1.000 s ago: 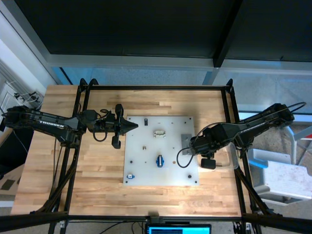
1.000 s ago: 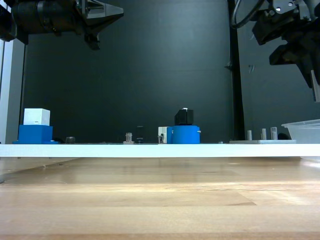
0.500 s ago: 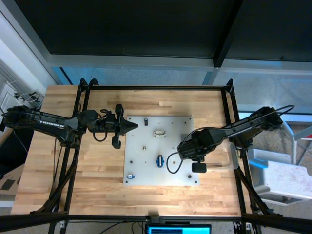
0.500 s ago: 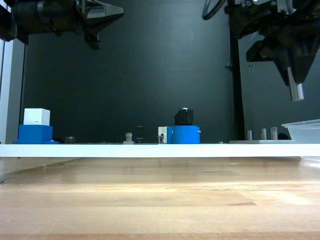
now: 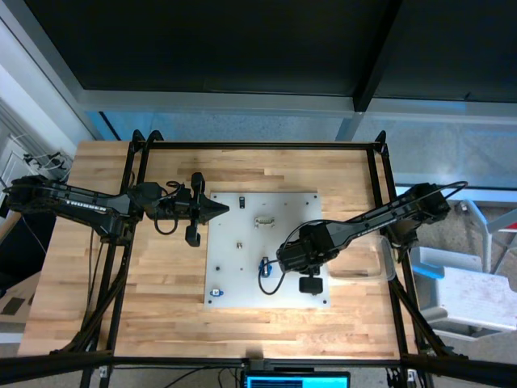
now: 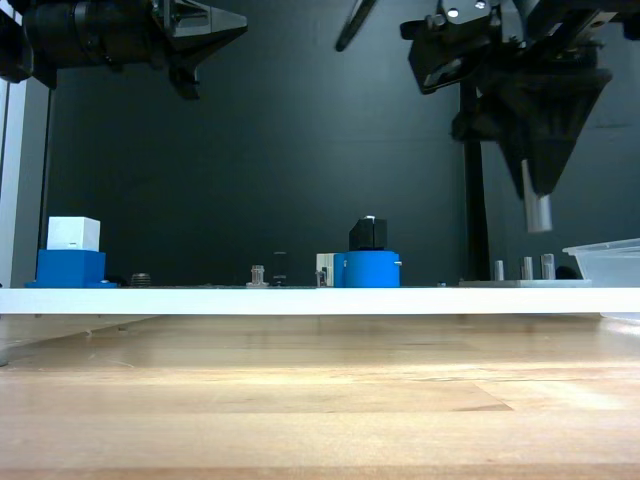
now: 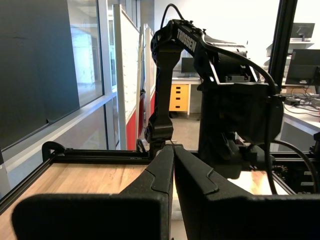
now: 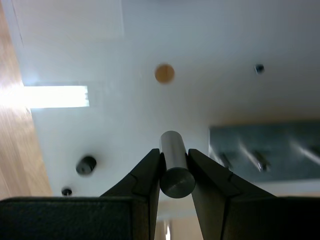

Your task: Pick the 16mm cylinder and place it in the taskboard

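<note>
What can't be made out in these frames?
- High view: 16mm cylinder hidden beneath right gripper over the taskboard.
- Low view: board holes, seen edge-on.
- Left wrist view: left gripper, parked at board's left edge; its fingers block the board.
- Right wrist view: grey block pegs blurred.

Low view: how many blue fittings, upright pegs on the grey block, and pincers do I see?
Blue fittings: 2
Upright pegs: 3
Pincers: 2 (left pincer shut, high at left; right pincer high at right, shut on the 16mm cylinder)
Total: 7
</note>
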